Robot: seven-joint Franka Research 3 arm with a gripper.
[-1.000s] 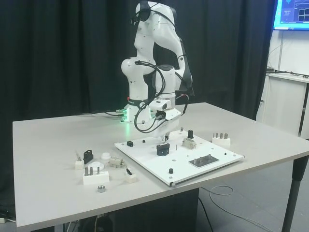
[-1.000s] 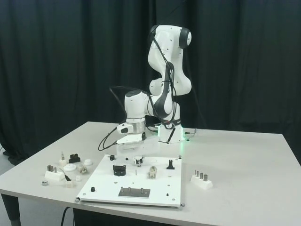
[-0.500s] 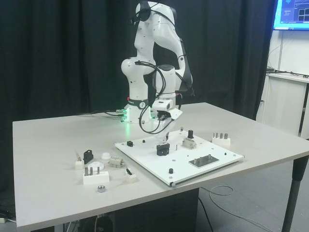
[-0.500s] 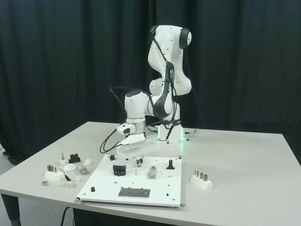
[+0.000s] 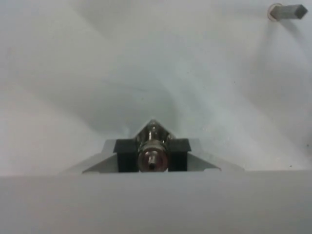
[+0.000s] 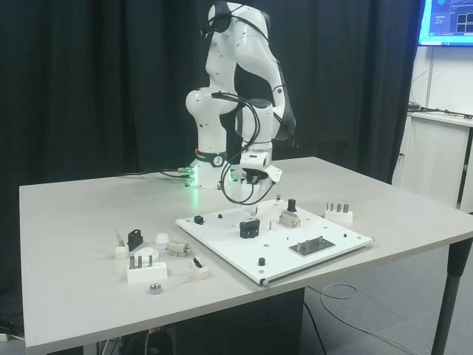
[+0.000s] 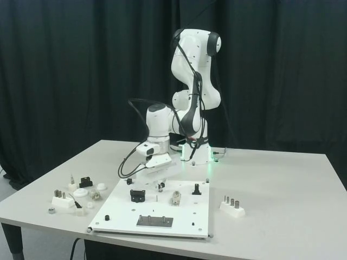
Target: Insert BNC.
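Gripper (image 5: 153, 158) fingers pinch the BNC connector (image 5: 152, 157) between them, hovering just above the white board (image 6: 310, 255) on the grey bench (image 6: 74, 288).

Shiny metal BNC connector (image 5: 152, 155), matt white board (image 5: 195, 73)
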